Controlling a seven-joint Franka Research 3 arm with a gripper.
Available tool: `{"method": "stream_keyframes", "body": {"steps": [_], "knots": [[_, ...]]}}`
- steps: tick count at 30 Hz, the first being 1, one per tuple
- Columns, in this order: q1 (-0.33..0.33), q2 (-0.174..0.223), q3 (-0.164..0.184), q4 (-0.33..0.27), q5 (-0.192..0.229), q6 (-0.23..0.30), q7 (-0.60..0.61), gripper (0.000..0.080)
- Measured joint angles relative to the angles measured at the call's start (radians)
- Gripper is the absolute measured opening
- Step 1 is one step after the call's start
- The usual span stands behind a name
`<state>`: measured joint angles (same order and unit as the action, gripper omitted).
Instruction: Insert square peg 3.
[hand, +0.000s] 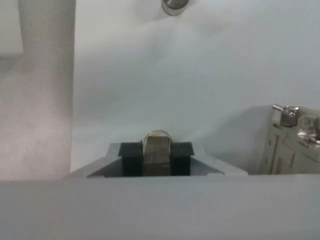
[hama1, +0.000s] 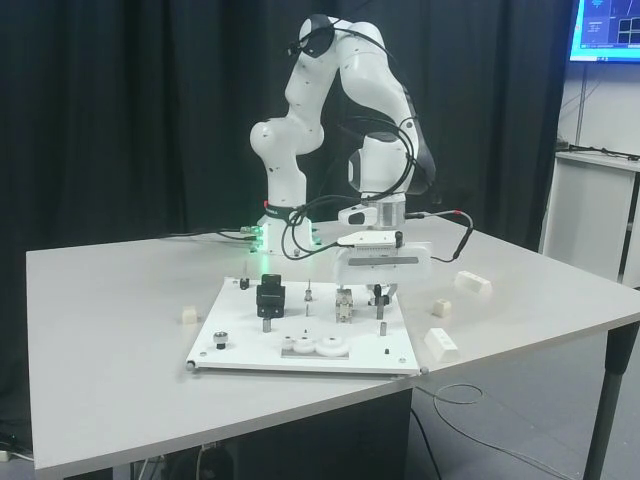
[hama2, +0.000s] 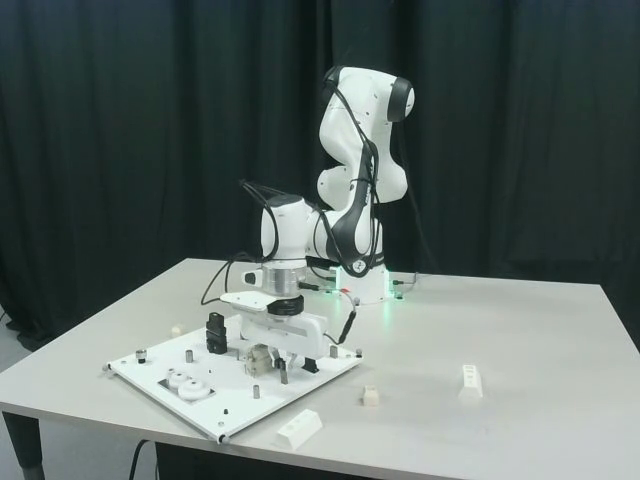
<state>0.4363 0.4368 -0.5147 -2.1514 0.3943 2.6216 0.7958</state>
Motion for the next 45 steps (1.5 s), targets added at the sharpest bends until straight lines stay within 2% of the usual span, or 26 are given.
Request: {"method": "stream_keyframes", "body": {"steps": [29, 45], "knots": [[-0.001, 0.001, 0.000, 0.000, 0.005, 0.004, 0.124, 0.0112], [-0.002, 0.003, 0.000, 0.000, 0.006, 0.009, 0.091, 0.0112]]}}
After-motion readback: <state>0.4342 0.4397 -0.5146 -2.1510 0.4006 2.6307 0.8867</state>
